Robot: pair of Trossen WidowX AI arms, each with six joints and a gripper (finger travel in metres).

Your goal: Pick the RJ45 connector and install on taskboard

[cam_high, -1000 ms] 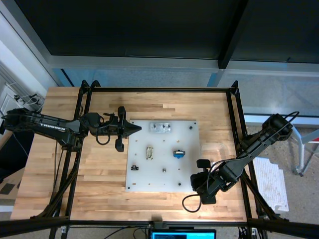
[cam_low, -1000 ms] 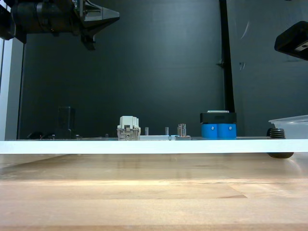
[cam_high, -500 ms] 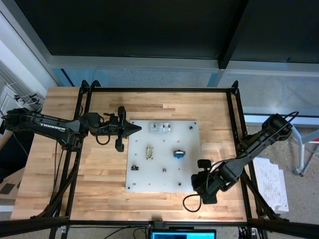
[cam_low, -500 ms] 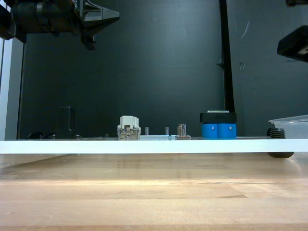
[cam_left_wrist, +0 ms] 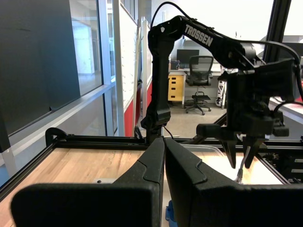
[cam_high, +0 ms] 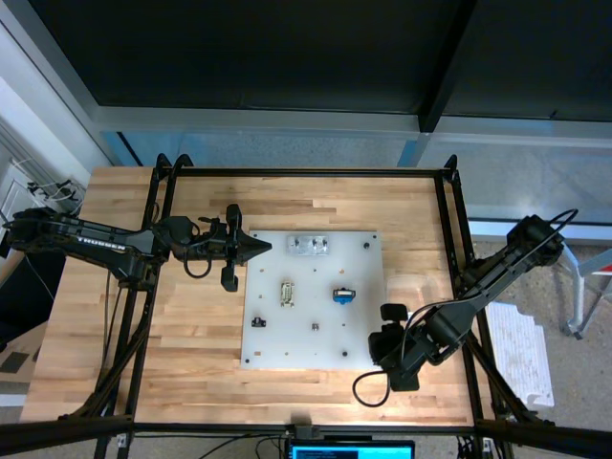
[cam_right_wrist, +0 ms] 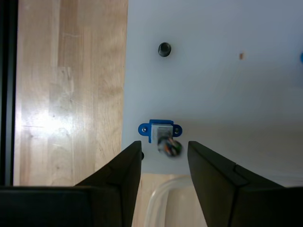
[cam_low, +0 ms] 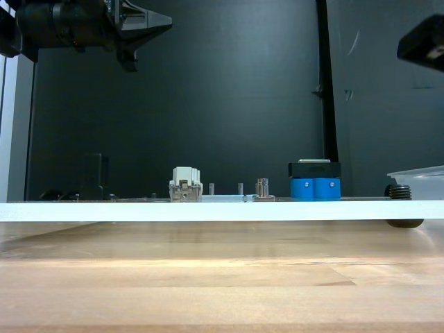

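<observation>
light: bright, overhead | glare: sheen on table (cam_right_wrist: 42, 118) | backdrop: dark | blur: slight, right wrist view

The wooden counter (cam_high: 191, 335) carries a flat white taskboard (cam_high: 287, 346) near its middle. A clear plastic tray (cam_high: 411, 283) rests on the wood at three o'clock, just beside the board's edge.

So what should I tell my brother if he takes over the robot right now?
Left end effector: shut, parked high over the taskboard's far left corner.
Right end effector: open and empty, above the board's near right corner.
RJ45 connector: appears seated in the small blue socket there.
Done: the pick and, apparently, the install.
Left: check that it is fully seated, then pull the right arm clear.
</observation>
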